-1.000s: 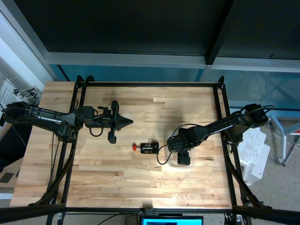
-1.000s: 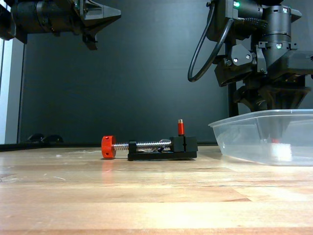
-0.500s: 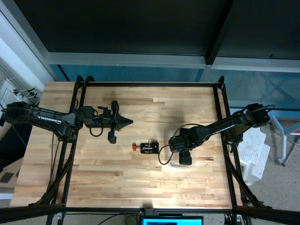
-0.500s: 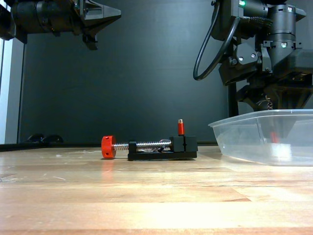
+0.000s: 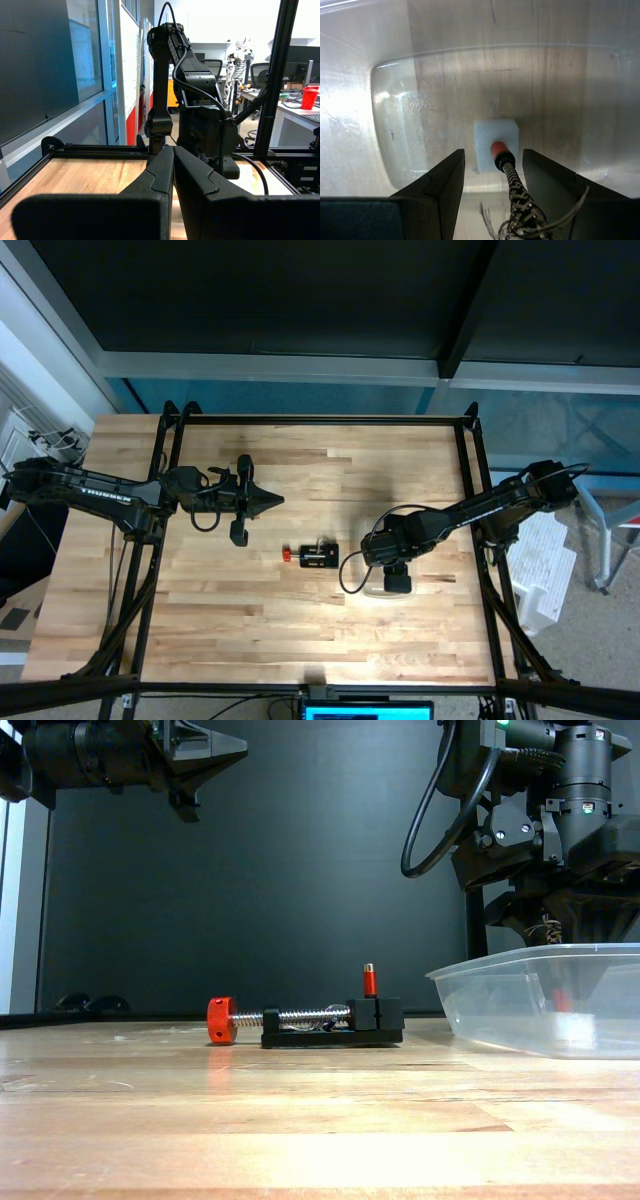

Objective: Pick the rca connector and install on the hub

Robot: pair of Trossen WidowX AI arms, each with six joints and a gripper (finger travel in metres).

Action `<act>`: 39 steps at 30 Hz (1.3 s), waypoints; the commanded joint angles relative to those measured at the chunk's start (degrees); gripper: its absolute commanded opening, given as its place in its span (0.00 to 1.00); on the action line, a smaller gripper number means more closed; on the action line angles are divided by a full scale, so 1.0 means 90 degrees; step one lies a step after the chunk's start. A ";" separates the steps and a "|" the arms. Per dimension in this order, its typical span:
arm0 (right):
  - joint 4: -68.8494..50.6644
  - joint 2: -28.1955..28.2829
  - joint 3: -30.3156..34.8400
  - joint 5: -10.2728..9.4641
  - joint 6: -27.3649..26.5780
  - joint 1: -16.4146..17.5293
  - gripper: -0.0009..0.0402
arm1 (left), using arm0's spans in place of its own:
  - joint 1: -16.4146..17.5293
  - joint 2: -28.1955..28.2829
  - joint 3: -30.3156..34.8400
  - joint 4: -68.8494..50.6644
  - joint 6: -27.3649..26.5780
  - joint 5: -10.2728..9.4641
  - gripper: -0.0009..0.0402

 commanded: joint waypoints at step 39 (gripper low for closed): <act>-0.0226 -0.0274 0.0102 0.0010 -0.0117 -0.0002 0.02 | 0.0000 0.0000 0.0000 0.0000 0.0000 0.0002 0.02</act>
